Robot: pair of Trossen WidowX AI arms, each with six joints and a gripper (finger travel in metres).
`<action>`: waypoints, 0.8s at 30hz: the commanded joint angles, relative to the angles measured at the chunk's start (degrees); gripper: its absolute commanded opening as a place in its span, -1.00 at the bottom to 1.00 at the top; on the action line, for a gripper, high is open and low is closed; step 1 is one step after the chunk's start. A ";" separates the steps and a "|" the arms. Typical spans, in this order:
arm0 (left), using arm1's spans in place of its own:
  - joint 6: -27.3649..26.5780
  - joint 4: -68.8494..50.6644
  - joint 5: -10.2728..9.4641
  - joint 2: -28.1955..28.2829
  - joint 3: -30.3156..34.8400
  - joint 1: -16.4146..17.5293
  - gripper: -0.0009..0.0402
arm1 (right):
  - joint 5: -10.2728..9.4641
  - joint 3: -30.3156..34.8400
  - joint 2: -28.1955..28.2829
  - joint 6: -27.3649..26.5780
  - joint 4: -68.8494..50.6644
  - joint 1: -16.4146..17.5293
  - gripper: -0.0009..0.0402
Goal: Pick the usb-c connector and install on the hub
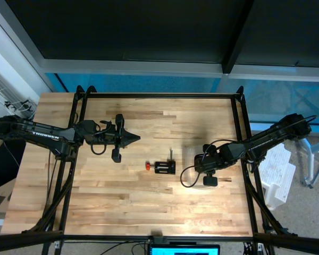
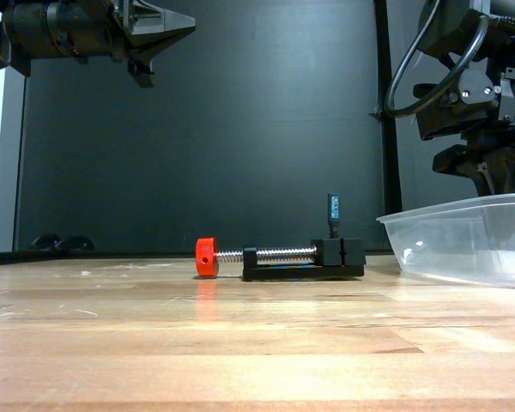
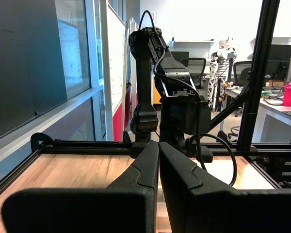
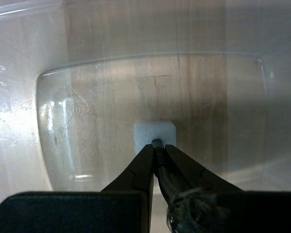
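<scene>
Nearest, the right gripper [image 4: 157, 147] is pinching the white connector [image 4: 155, 132] inside the clear tray [image 2: 463, 249], the hub [image 2: 339, 256] is lying to its left, long axis left-right, and the left gripper [image 3: 158, 143] is hanging clenched farther off.

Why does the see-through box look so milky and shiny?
Right wrist view: light glares off the clear rounded plastic tray around the right hand reaching into it. Left wrist view: the left hand, high above the wooden table, is a dark, backlit shape.
</scene>
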 commanded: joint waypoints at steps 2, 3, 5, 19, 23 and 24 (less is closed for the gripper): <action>0.02 0.00 0.02 0.02 0.02 0.00 -0.96 | -0.02 0.02 0.00 0.02 -0.02 0.00 -0.95; 0.02 0.00 0.02 0.00 0.02 0.02 -0.96 | -0.02 0.02 0.00 0.02 0.00 0.00 -0.95; 0.02 0.00 0.02 0.00 0.02 0.00 -0.96 | -0.04 0.02 0.00 0.00 0.00 0.00 -0.95; 0.02 0.00 0.02 0.00 0.02 0.02 -0.96 | -0.04 0.02 -1.29 0.02 -0.15 0.00 -0.96; 0.02 0.00 0.02 0.00 0.02 0.02 -0.96 | -0.02 0.17 -2.43 0.02 -1.18 0.00 -0.96; 0.02 0.00 0.02 0.00 0.02 0.00 -0.96 | -0.02 0.57 -2.56 -0.02 -2.08 0.00 -0.96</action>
